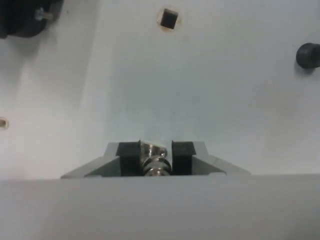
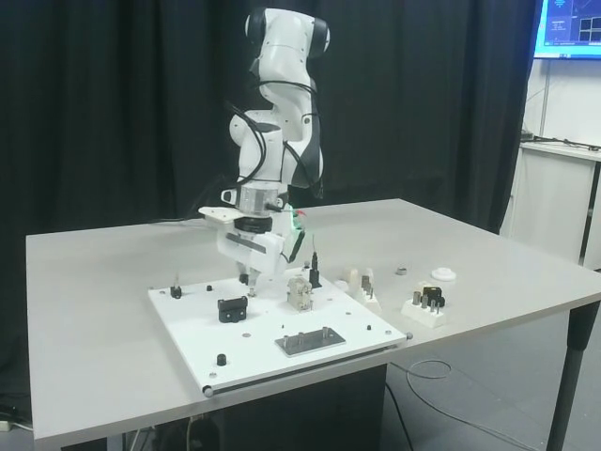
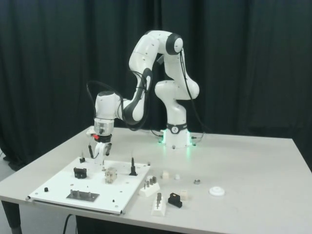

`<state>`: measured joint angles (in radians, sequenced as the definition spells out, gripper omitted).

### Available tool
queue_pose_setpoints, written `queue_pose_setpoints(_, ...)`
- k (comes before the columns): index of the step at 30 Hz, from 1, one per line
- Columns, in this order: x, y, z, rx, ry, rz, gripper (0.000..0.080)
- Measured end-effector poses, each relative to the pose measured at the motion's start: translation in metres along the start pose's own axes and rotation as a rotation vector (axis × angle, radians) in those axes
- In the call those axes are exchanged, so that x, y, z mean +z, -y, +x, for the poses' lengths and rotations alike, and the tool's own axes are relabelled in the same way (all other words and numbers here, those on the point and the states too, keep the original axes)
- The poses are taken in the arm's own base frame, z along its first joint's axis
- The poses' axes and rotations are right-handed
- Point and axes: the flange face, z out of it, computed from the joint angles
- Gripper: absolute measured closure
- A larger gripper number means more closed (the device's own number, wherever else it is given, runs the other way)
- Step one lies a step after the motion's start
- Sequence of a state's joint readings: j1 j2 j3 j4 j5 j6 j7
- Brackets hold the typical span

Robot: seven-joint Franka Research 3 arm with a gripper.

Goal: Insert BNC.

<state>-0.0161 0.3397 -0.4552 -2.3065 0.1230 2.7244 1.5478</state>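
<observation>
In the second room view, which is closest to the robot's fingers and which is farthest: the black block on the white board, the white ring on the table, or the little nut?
1. Black block, on the white board, just below the gripper.
2. Little nut, out on the grey table.
3. White ring, farther along the table.

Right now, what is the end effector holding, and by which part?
The end effector holds a small metal BNC connector, its black fingers clamping the connector's cylindrical body from both sides.

Board (image 2: pixel 188 324) on table (image 2: pixel 84 282), pincer (image 2: pixel 247 276) seemingly just above board
</observation>
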Motion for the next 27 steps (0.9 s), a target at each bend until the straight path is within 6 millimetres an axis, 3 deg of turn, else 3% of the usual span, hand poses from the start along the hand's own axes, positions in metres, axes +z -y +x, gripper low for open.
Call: queue_pose_setpoints(27, 0.0068, -0.0038, 0.0003, 0.037, 0.014, -0.028, 0.0676)
